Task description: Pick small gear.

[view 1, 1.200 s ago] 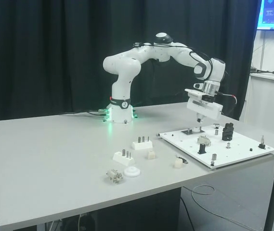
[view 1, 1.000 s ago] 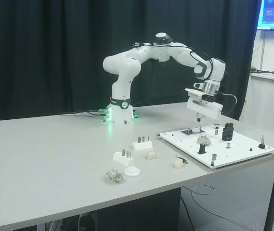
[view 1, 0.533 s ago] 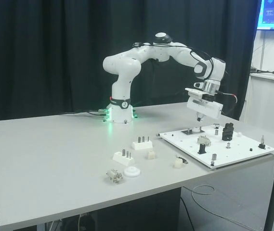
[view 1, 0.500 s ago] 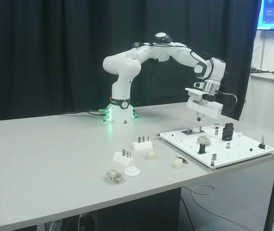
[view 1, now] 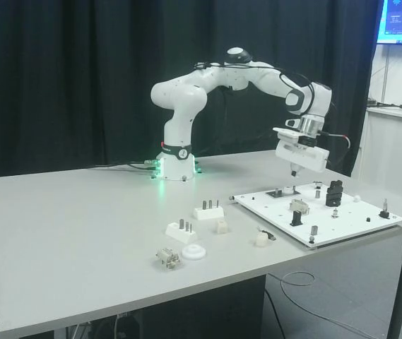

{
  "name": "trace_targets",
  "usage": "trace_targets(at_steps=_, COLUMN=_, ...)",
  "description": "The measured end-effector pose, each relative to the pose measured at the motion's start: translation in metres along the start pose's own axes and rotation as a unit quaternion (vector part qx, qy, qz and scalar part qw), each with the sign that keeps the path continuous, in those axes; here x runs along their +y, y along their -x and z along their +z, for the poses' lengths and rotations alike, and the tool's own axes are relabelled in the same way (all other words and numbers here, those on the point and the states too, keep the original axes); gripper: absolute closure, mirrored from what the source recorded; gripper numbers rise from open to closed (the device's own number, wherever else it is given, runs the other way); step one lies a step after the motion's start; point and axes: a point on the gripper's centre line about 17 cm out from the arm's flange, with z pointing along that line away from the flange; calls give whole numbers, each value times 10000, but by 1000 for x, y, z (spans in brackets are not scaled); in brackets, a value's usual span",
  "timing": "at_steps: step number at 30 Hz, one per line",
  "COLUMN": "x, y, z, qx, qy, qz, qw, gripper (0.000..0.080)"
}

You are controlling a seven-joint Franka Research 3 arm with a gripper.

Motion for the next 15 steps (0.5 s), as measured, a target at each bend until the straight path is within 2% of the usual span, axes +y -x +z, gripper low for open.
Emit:
trace_targets(at_steps=5, x=-1, y=-1, z=-4, qx=79, qy=-27, qz=-59, qw=9999, gripper=803)
trace_targets(at_steps=6, x=-1, y=-2, z=-5, qx=96, qy=-33, qz=-69, qw=9999, gripper=701)
trace_targets(at_steps=11, x=-3, y=-4, z=-10, qx=138, qy=-67, qz=-82, qw=9998, gripper=701)
trace_targets(at_steps=12, x=-4, y=-5, z=-11, qx=147, qy=-71, qz=-83, qw=9998, gripper=365)
trace_targets(at_steps=15, x=-5, y=-7, z=-13, qx=165, qy=-85, qz=-82, qw=9998, gripper=365)
